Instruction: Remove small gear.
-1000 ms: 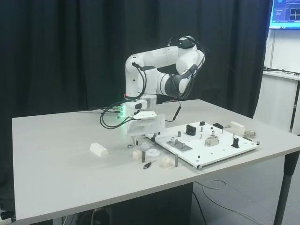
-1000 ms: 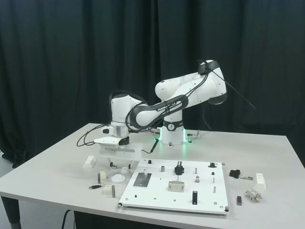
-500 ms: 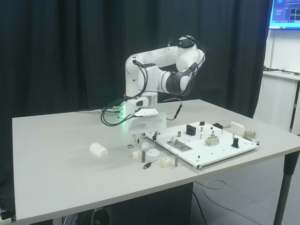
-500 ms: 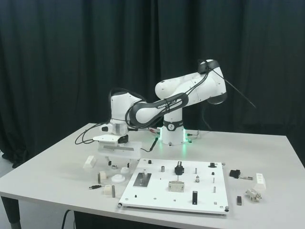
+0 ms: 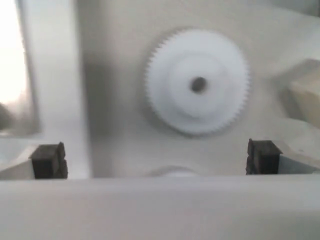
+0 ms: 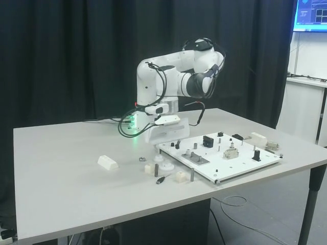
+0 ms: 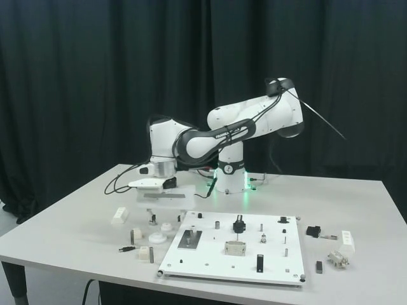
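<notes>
The small white gear (image 6: 159,158) (image 7: 167,227) lies on the grey table, just off the white board's near corner. A larger white gear (image 5: 197,82) (image 6: 166,166) (image 7: 157,237) lies beside it. My gripper (image 5: 155,158) (image 6: 176,144) (image 7: 165,219) hangs open a little above the two gears, with nothing between its fingers. In the wrist view the black fingertips (image 5: 48,161) stand far apart and the large gear fills the middle. Only a thin white curved edge (image 5: 172,171) shows between the fingertips, and what it belongs to cannot be told.
The white assembly board (image 6: 240,166) (image 7: 210,264) carries pegs and small black and grey parts. Loose white blocks (image 6: 108,162) (image 7: 119,216), a cube (image 6: 180,176) and short dark pegs lie around the gears. More parts (image 7: 346,240) lie beyond the board's far end.
The hand has risen from close to the table beside the gears and shifted slightly toward the board. The gears lie where they were.
</notes>
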Controlling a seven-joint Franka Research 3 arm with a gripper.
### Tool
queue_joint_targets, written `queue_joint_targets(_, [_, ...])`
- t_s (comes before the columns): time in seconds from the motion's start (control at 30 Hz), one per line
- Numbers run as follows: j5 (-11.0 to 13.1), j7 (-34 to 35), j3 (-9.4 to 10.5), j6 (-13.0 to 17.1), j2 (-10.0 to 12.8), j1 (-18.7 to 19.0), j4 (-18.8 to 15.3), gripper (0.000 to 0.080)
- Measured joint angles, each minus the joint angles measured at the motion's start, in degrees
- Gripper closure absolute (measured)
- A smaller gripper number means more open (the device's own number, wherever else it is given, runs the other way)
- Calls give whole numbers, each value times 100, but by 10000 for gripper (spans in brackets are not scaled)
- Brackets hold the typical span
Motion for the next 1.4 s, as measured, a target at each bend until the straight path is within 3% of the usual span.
queue_joint_targets(0.27, [-64, 432, -58, -172, -17, 322, 43, 3])
queue_joint_targets(0.7, [-313, 1098, -46, -127, -21, 828, 50, 3])
queue_joint_targets(1.4, [-384, 1343, 303, 285, -29, 984, 33, 3])
